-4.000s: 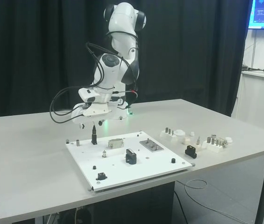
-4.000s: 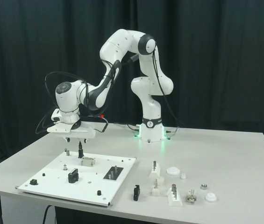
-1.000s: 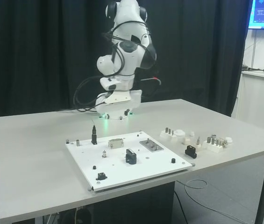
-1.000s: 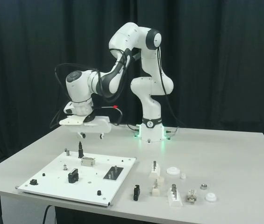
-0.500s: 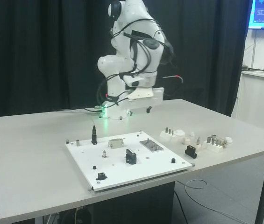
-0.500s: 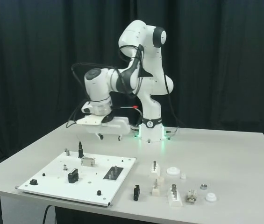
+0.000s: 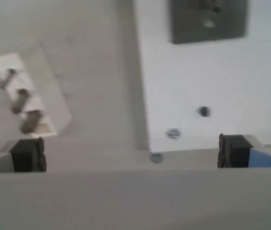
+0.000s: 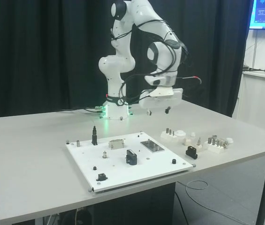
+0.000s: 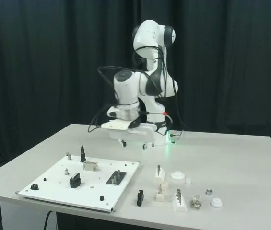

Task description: Pick Ethernet.

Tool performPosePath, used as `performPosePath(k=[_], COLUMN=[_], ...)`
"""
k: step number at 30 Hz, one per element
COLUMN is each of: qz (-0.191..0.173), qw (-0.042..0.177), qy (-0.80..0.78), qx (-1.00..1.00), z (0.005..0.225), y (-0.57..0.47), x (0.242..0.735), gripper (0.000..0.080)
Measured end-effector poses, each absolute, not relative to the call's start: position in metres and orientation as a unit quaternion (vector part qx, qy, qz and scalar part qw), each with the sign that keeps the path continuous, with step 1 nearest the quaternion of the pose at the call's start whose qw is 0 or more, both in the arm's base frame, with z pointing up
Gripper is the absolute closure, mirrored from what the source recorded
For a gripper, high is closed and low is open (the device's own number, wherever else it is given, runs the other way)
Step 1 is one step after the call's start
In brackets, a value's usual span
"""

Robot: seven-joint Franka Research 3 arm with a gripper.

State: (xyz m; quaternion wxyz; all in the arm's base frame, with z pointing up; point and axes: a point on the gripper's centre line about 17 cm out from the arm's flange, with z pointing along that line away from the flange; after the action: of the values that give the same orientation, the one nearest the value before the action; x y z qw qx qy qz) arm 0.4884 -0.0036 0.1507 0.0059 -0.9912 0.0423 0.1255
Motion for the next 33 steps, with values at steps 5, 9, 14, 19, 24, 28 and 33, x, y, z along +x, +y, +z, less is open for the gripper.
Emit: performPosePath(k=[5, 9, 14, 19, 24, 28, 33], qz=[0.101, 0.083, 0.057, 0.028, 0.0, -0.02, -0.04], qw=[0.001, -0.003, -0.003, -0.002, -0.002, -0.002, -0.001], qy=[0.036, 0.026, 0.011, 0.002, 0.001, 0.002, 0.007], qx=[-0.994, -0.996, -0.998, -1.0, -1.0, -1.0, -0.999], z=[0.145, 0.141, 0.136, 0.133, 0.132, 0.13, 0.126], y=[0.023, 0.04, 0.058, 0.072, 0.082, 0.087, 0.091], x=[0.496, 0.502, 0.51, 0.521, 0.535, 0.547, 0.56], gripper=[0.0003, 0.0003, 0.0003, 0.0003, 0.0003, 0.0003, 0.0003])
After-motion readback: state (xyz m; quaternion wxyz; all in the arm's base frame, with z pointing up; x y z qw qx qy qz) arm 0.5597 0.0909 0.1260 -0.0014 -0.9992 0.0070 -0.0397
